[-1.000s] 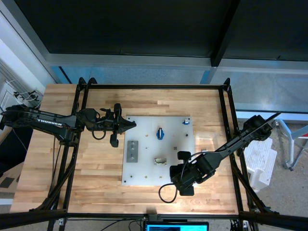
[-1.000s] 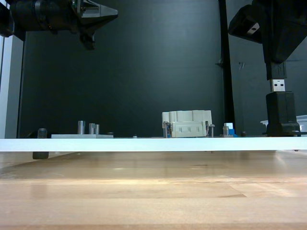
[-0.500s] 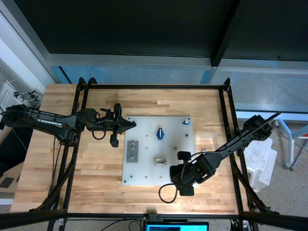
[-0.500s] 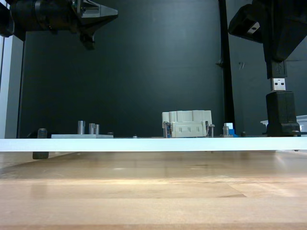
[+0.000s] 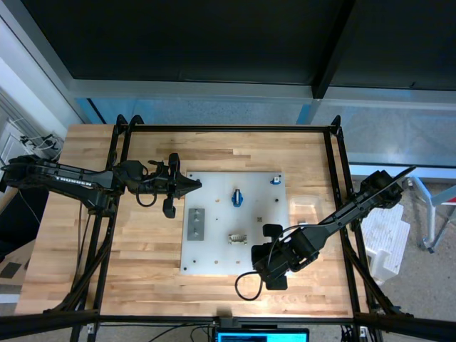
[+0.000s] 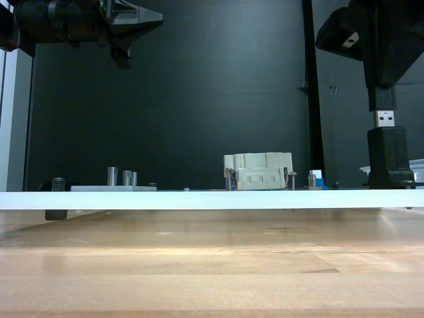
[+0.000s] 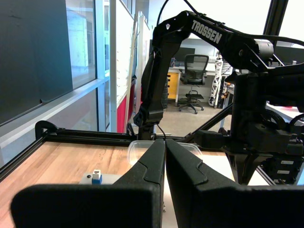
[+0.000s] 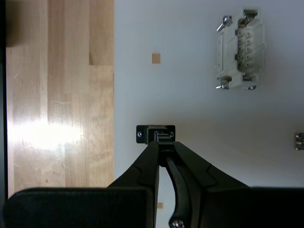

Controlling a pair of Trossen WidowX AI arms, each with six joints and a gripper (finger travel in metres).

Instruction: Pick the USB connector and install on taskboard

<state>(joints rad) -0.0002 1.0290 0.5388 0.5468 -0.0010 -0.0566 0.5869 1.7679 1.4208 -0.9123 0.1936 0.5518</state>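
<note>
Above the taskboard's (image 5: 214, 249) left edge: the left gripper (image 5: 192, 184), raised high, fingers pressed flat together on nothing, aimed level across the board.

On the board's left half, a grey block (image 5: 195, 223) with short metal posts. Farther in, near the board's middle, a blue knob (image 5: 237, 197) toward the far edge and a metal multi-pin socket (image 6: 258, 171) closer to the near edge.

Over the board's near right corner: the right gripper (image 6: 381, 79), pointed straight down, clamped narrowly on the USB connector (image 6: 382, 118). Long axis vertical, metal end down, dark cable trailing up between the fingers. Small dark body, bright silver plug tip with two tiny square holes. Directly below, standing on the board, a black upright fitting (image 6: 389, 156), in line with the plug; tip right at the fitting's top, contact impossible to tell. Nothing between plug and fitting.

Past the board's right edge, a clear plastic tray (image 5: 305, 209).
</note>
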